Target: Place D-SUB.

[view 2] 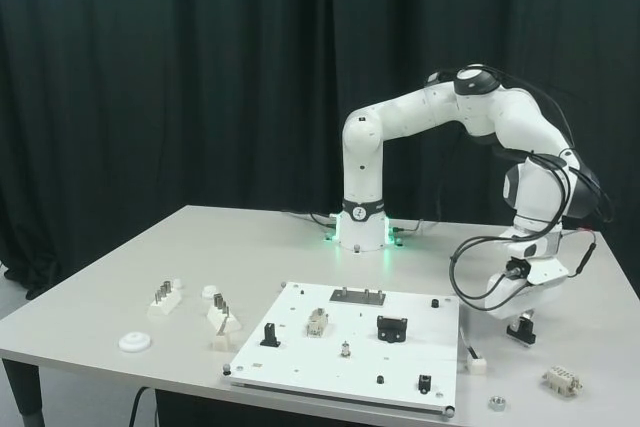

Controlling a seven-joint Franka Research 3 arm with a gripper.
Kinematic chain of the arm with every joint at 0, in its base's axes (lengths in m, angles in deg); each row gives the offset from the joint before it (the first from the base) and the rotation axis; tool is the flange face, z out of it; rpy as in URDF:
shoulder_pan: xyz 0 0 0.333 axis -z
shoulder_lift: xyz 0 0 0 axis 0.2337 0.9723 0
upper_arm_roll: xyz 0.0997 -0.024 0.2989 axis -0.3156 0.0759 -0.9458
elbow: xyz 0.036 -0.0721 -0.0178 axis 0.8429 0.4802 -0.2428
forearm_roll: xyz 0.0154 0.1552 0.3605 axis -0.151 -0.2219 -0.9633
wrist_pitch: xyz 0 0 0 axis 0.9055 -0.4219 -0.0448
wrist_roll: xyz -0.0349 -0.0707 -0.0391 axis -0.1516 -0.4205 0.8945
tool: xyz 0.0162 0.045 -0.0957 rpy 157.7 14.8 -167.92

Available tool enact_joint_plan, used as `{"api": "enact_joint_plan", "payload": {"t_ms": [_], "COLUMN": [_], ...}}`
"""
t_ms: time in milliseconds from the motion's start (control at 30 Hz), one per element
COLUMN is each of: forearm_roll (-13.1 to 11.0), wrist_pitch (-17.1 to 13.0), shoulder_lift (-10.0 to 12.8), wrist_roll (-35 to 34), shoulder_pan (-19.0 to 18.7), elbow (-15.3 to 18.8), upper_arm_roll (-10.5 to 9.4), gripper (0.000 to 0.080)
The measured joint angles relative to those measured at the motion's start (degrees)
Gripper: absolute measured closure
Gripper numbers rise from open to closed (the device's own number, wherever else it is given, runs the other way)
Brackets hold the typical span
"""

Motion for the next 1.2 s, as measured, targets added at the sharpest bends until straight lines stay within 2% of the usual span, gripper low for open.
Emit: {"api": "enact_joint_plan", "payload": {"t_ms": [267,900,1000,1200], "forearm_roll": [0.0,-0.07,-0.26,-0.27], "wrist_pitch": [0.24,1.37,1.46,1.56], "shoulder_lift": [-0.22,-0.58,-1.23,-2.88], "wrist_roll": [0.0,-2.22,-5.17,-17.22], "shoulder_pan": [0.05,-0.05,-0.08,-0.16], "elbow": [0.17,0.24,0.24,0.17], "upper_arm_roll": [1.27,2.48,2.51,2.52], "gripper": [0.0647,0.0648,0.0648,0.0648]}}
